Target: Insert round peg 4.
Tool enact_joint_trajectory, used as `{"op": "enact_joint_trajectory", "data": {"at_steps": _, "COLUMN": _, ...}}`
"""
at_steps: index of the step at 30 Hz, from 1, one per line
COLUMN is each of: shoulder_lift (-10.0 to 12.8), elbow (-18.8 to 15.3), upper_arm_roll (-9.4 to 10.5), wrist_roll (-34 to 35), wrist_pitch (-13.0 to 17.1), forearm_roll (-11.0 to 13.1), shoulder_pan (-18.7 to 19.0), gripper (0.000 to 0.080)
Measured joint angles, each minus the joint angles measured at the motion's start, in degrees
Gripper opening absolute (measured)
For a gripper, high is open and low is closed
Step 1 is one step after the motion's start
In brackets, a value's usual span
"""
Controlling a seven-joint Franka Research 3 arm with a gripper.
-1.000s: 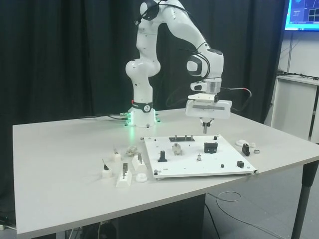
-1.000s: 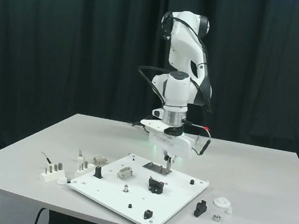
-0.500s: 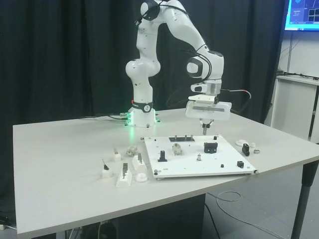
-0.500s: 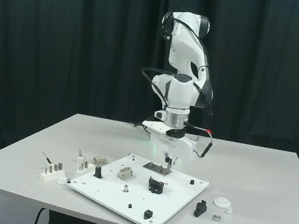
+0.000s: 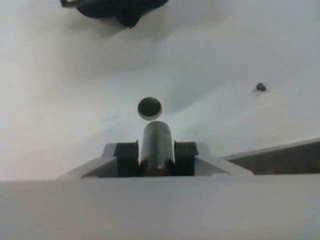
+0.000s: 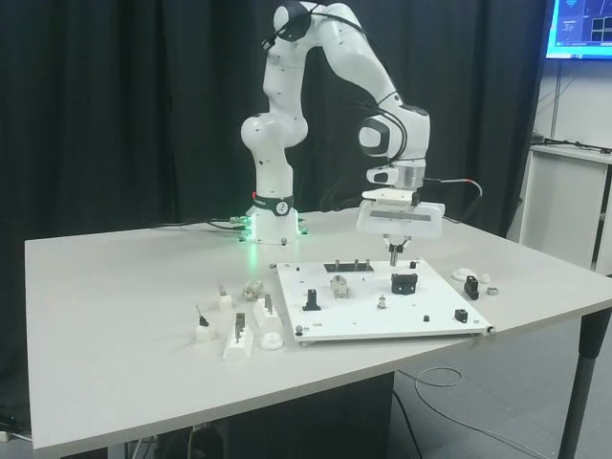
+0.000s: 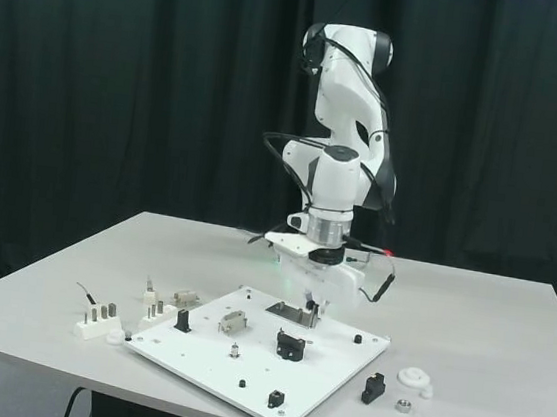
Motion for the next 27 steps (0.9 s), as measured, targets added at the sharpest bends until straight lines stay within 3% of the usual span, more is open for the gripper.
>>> {"op": "enact_joint_trajectory", "data": {"at_steps": 11, "shoulder_lift": 2.15, "elbow": 0.13, "upper_arm_roll": 0.19, "wrist_roll": 0.05, "wrist_pitch": 2.34, "forearm_roll": 0.32, "shoulder_pan": -0.01, "gripper": 0.0147}}
{"op": "enact_joint_trajectory", "data": {"at_steps": 27, "shoulder_lift": 3.38, "elbow": 0.38, "upper_arm_roll": 0.9, "wrist_roll": 1.89, "wrist_pitch": 2.95, "forearm_roll": 0.54, "shoulder_pan": -0.18, "gripper": 0.0147}}
